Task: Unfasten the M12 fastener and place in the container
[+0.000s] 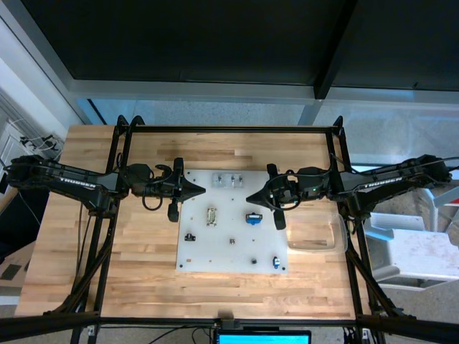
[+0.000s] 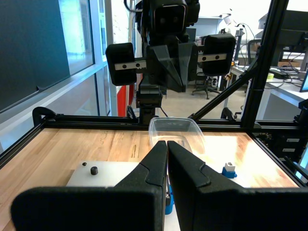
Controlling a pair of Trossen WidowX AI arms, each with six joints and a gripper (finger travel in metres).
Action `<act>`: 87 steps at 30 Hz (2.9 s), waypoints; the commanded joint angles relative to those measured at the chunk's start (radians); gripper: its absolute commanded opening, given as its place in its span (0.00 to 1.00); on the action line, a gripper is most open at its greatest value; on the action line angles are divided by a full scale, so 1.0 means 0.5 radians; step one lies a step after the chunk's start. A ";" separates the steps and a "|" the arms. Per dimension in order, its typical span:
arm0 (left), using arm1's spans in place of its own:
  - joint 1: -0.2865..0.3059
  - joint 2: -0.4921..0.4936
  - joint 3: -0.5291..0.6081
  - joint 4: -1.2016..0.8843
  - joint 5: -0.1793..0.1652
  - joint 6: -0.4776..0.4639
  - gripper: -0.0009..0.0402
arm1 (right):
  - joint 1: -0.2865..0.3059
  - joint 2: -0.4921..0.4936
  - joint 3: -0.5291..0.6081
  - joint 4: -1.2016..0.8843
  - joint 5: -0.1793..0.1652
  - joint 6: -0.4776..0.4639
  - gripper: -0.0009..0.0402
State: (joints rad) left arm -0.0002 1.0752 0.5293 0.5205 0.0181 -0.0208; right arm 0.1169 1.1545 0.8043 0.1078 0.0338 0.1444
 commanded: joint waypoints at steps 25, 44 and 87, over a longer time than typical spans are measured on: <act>0.000 0.000 0.000 0.002 0.000 0.001 0.02 | 0.386 0.683 1.047 -1.836 0.187 0.705 0.02; 0.001 0.000 0.000 0.001 0.000 0.001 0.02 | 0.574 1.520 1.891 -2.696 -0.114 1.157 0.02; 0.001 0.000 0.000 0.002 0.000 0.001 0.02 | 0.713 1.835 1.682 -2.284 0.038 1.142 0.52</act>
State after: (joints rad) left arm -0.0002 1.0752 0.5293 0.5205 0.0181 -0.0208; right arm 0.4740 2.0731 1.6489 -1.0428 0.0525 0.7151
